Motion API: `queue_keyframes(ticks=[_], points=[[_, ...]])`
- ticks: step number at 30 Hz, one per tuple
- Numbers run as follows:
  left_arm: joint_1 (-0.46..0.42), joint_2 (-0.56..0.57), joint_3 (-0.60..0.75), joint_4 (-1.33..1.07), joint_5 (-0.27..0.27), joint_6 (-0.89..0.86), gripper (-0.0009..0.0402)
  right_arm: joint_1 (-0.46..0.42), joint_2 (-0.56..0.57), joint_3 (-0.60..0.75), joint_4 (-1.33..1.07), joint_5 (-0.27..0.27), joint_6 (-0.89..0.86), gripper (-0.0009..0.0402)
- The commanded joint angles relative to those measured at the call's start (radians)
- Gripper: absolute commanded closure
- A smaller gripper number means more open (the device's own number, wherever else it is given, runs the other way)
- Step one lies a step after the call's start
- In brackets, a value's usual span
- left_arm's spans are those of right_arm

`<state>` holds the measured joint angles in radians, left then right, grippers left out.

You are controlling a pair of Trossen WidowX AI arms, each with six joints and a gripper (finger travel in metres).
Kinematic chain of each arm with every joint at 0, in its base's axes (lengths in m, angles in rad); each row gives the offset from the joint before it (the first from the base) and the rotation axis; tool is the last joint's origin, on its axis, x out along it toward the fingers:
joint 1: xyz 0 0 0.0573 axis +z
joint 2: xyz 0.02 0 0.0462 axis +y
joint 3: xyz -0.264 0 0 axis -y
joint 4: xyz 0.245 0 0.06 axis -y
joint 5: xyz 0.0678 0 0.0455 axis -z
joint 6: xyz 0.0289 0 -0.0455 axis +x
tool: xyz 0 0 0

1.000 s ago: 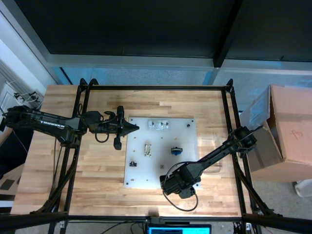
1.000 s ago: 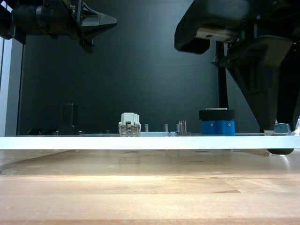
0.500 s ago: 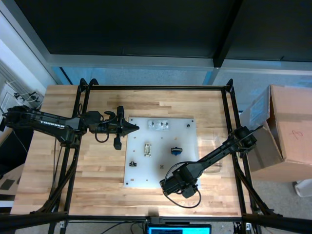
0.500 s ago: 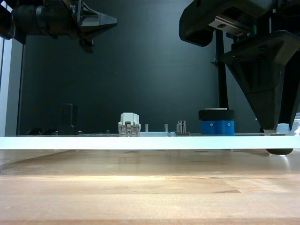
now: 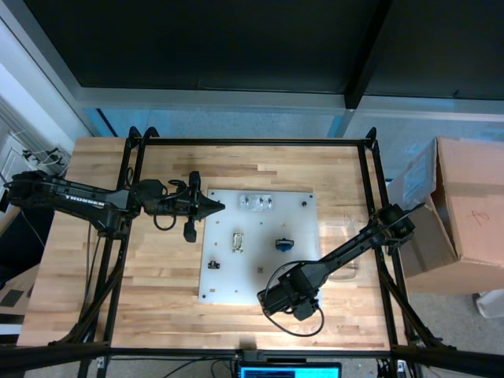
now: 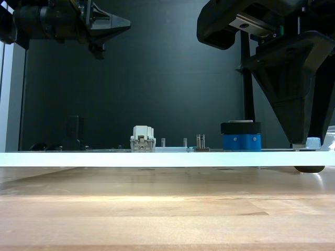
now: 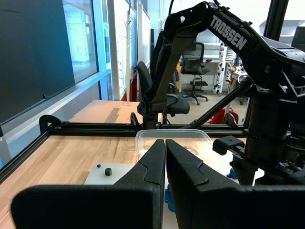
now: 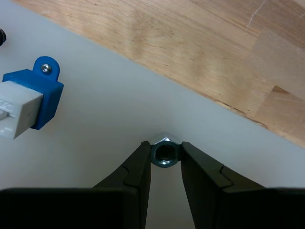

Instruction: Unfasten the M12 nut and place it in the container

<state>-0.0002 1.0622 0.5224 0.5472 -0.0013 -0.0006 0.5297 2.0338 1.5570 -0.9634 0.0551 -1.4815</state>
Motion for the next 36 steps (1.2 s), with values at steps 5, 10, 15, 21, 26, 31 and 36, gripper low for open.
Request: queue_keyframes(ticks=[5,10,15,21,26,31,36], points=[[0.000,0.000,0.000,0.000,0.000,0.000,0.0393,0.000,-0.003,0.001,-0.009,0.005,0.007,0.0393],[0.000,0.000,0.000,0.000,0.000,0.000,0.0393,0.000,-0.005,0.001,-0.008,0.005,0.008,0.0365],[0.000,0.000,0.000,0.000,0.000,0.000,0.0393,0.000,-0.017,0.001,-0.014,0.004,0.015,0.0302],[0.000,0.000,0.000,0.000,0.000,0.000,0.0393,0.000,-0.043,0.002,-0.026,0.005,0.072,0.0257],[0.000,0.000,0.000,0.000,0.000,0.000,0.0393,0.000,-0.082,0.001,-0.040,0.006,0.231,0.0232],[0.000,0.000,0.000,0.000,0.000,0.000,0.0393,0.001,-0.133,0.002,-0.040,0.005,0.447,0.0212],[0.000,0.000,0.000,0.000,0.000,0.000,0.0393,0.001,-0.175,0.002,-0.033,-0.010,0.806,0.0202]])
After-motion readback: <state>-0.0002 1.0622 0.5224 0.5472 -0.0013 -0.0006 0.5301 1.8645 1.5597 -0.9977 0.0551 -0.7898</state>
